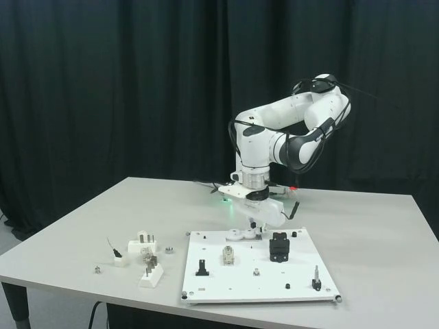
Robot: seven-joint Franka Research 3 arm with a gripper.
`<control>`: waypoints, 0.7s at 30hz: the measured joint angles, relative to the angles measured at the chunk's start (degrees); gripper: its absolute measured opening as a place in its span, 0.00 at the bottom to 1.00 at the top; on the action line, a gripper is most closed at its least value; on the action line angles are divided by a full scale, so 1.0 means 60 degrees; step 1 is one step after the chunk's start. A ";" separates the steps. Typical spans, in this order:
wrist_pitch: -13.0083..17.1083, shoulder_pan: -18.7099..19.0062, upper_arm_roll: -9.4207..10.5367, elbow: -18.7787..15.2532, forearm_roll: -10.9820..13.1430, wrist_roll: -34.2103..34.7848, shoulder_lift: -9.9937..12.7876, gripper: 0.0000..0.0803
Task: Insert small gear.
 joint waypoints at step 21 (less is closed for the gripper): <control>0.0009 -0.0014 0.0013 -0.0046 0.0039 0.0182 0.0006 0.18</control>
